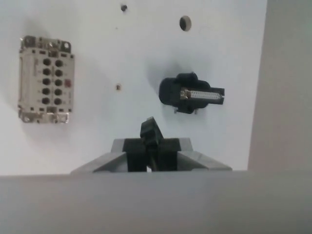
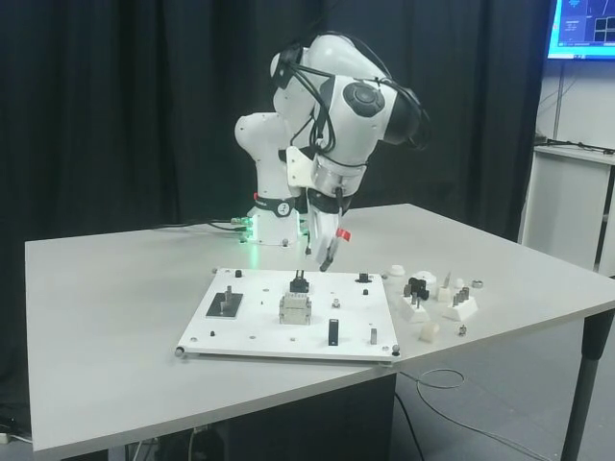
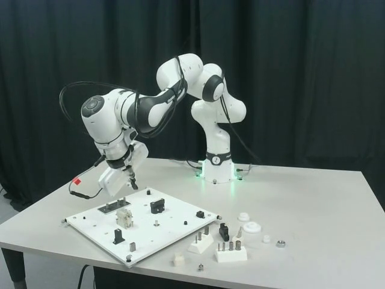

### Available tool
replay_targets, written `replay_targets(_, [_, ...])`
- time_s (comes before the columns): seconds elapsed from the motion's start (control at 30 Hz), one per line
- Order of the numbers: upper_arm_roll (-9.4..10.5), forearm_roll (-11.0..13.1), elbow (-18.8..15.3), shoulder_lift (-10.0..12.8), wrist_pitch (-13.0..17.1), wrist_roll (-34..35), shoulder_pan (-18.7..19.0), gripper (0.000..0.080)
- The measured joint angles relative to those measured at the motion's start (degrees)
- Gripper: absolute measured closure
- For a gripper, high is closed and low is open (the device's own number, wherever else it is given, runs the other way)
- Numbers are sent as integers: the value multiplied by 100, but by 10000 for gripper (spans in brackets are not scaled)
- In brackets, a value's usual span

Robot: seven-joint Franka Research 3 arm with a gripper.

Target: Insert USB.

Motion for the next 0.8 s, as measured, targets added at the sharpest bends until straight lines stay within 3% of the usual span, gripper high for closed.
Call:
replay_targets(0.47, [-83,36,-239,-156,626,553,-4,754])
replay_targets(0.67, [-211,312,-322,-156,1017,667,24,754])
replay_targets(0.8, [-407,595,-395,-142,1253,685,123,754])
